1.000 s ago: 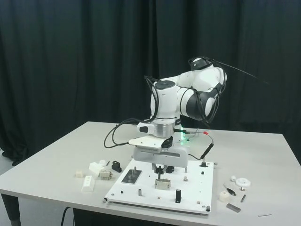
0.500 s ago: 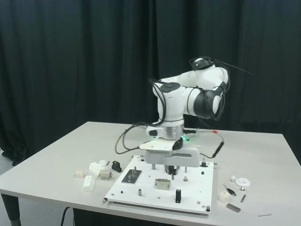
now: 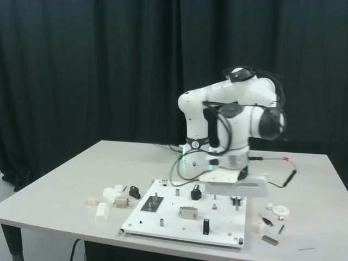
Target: Place round peg 3.
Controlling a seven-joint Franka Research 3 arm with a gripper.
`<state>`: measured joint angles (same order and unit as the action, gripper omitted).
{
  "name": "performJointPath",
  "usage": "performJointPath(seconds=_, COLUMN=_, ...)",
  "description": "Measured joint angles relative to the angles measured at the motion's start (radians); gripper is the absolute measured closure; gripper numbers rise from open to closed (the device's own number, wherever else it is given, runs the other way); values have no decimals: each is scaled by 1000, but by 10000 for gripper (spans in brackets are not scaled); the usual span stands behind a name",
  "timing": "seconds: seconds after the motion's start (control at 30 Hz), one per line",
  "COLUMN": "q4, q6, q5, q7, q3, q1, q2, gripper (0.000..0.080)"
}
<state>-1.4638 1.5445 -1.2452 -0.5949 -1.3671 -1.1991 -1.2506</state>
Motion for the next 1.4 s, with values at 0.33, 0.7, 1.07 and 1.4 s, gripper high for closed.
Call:
performJointPath(seconds=0.33, q4=1, q6=44, q5=-4, q7=-128, q3=28, q1=-113, q2=1, gripper=726)
performJointPath(seconds=0.7, q4=2, q6=131, q5=-4, q7=-234, q3=65, q1=-205, q2=5, gripper=726)
performJointPath(seconds=1.07, q4=0, q6=221, q5=-1, q7=-270, q3=125, q1=-251, q2=5, gripper=726)
performJointPath(seconds=1.4, q4=-1, q6=264, q5=26, q7=-305, q3=150, q1=-269, q2=5, gripper=726)
